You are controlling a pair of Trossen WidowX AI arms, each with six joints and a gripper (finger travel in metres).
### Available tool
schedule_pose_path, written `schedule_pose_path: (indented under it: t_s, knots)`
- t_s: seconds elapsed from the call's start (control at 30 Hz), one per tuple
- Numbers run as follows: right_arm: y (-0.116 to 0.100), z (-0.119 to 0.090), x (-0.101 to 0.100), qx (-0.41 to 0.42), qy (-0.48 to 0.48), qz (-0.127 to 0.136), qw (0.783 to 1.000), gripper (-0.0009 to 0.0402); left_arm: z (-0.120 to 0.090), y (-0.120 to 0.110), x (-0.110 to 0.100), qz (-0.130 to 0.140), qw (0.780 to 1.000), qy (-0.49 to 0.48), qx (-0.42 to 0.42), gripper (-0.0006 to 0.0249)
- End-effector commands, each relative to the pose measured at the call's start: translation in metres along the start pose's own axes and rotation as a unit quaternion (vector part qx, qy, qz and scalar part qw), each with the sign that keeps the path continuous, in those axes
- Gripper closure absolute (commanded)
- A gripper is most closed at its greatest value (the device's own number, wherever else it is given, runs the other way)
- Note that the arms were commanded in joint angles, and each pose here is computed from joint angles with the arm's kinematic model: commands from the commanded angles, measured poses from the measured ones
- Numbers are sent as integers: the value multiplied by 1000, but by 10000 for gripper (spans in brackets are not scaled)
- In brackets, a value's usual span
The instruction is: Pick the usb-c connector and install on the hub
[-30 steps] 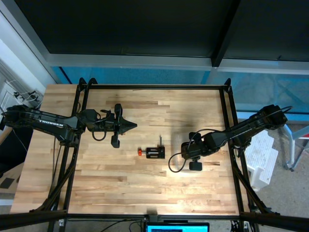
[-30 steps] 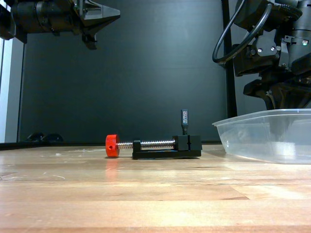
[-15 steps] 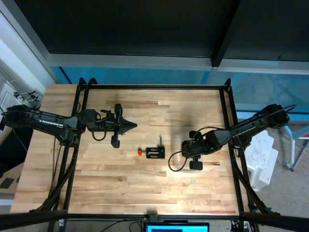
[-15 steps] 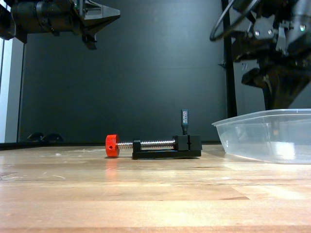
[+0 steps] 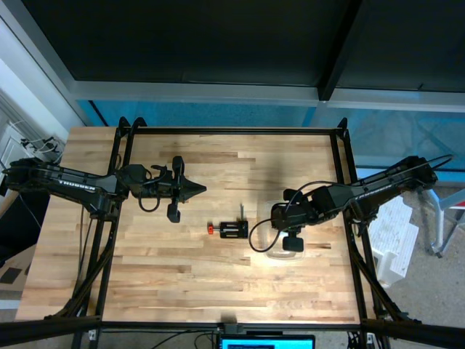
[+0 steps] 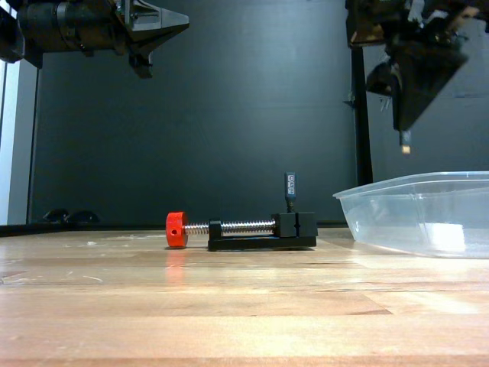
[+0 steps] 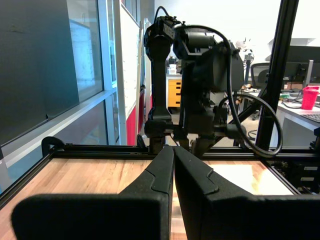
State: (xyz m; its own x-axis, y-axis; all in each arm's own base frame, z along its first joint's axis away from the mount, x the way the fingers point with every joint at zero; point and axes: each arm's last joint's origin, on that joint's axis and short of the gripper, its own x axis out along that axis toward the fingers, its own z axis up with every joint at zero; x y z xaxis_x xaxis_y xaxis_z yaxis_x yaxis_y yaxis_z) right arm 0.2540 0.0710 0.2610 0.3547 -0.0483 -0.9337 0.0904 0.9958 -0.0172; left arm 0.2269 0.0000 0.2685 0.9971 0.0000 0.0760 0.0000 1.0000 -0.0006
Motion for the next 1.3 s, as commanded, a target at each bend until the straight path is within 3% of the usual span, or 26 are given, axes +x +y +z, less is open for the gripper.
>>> schedule_pose_path:
  t_s: [0.03, 0.6, 1.3]
  knots:
    - [-2, 8, -4, 7, 0, -3, 1000, 393, 0, 0, 0, 0, 1000, 0, 0, 243]
    - [-8, 56, 6, 40, -2, -14, 999, 393, 0, 0, 0, 0, 1000, 0, 0, 243]
    - [0, 96, 30, 58, -1, -18, 998, 393, 0, 0, 0, 0, 1000, 0, 0, 243]
